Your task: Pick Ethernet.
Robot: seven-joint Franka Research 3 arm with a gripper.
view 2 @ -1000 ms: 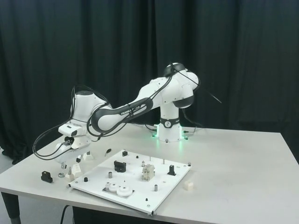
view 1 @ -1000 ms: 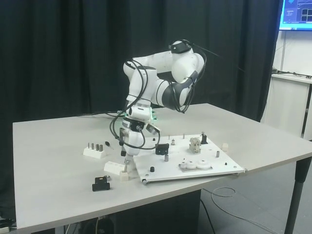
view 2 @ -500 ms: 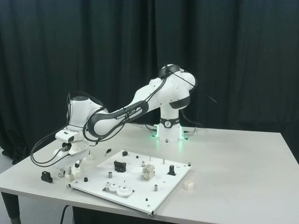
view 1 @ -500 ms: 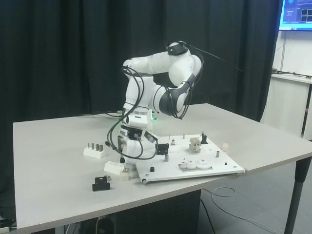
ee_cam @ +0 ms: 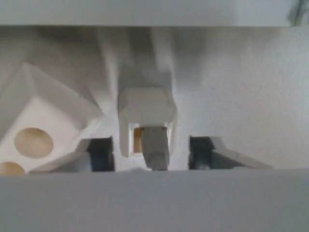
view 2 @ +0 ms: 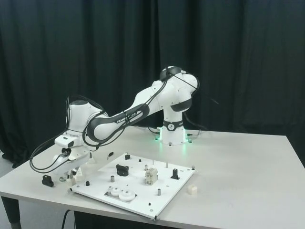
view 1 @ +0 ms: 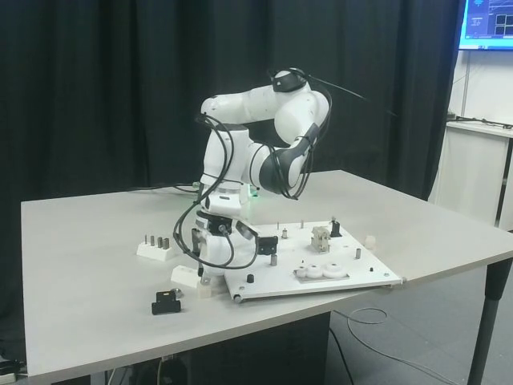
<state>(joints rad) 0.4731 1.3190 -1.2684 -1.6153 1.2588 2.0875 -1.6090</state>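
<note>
The Ethernet plug (ee_cam: 147,128) is a small white block with a grey tab, standing upright on the table just off the white board's left edge. My gripper (ee_cam: 150,153) is open and lowered around it. One black fingertip (ee_cam: 101,153) sits on each side, with a small gap between each pad and the plug. In the first room view the gripper (view 1: 205,281) hangs low over the small white piece (view 1: 204,290), which the hand mostly hides. The second room view shows the gripper (view 2: 71,172) at the table's left end.
A white block with round holes (ee_cam: 34,137) lies right beside the plug. The white assembly board (view 1: 365,277) carries gears (view 1: 321,271), pegs and black parts. A black part (view 1: 166,301) and a white peg holder (view 1: 155,247) lie nearby. A small white cube (view 1: 369,241) sits beyond the board.
The arm has swung its wrist leftward and lowered it, bringing the hand down close to the table over the plug beside the board.
</note>
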